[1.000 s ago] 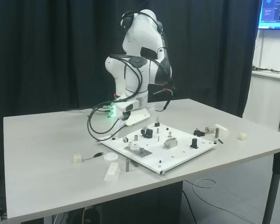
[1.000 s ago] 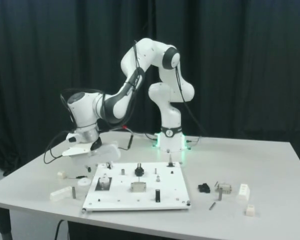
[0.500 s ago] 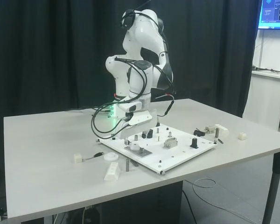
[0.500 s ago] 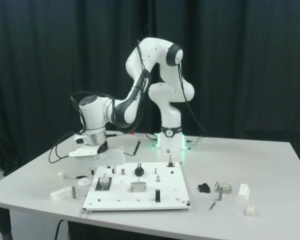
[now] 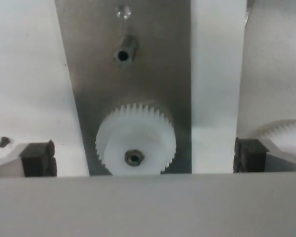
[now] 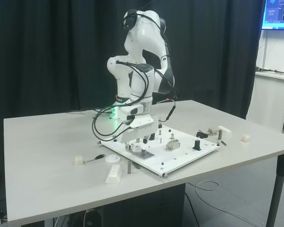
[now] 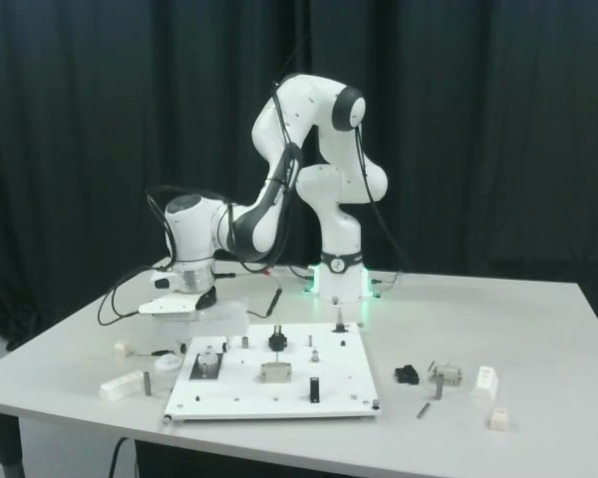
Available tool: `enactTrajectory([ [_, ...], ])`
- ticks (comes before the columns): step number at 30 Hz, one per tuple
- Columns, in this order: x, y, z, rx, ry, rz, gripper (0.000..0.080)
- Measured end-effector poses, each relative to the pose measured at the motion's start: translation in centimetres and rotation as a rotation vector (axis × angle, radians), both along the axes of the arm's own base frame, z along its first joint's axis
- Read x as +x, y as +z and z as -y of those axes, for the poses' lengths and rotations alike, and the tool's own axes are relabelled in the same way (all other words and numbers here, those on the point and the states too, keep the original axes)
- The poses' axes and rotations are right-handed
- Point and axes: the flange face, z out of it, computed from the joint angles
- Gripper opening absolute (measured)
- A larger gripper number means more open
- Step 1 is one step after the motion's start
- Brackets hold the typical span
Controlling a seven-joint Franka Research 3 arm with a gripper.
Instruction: Remove medium gear.
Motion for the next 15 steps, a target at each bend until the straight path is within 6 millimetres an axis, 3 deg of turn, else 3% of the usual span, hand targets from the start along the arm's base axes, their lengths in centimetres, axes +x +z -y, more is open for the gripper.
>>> enactTrajectory([
  [15, -0.6, -1.2, -0.6, -0.007, 0.005, 0.009, 0.08],
])
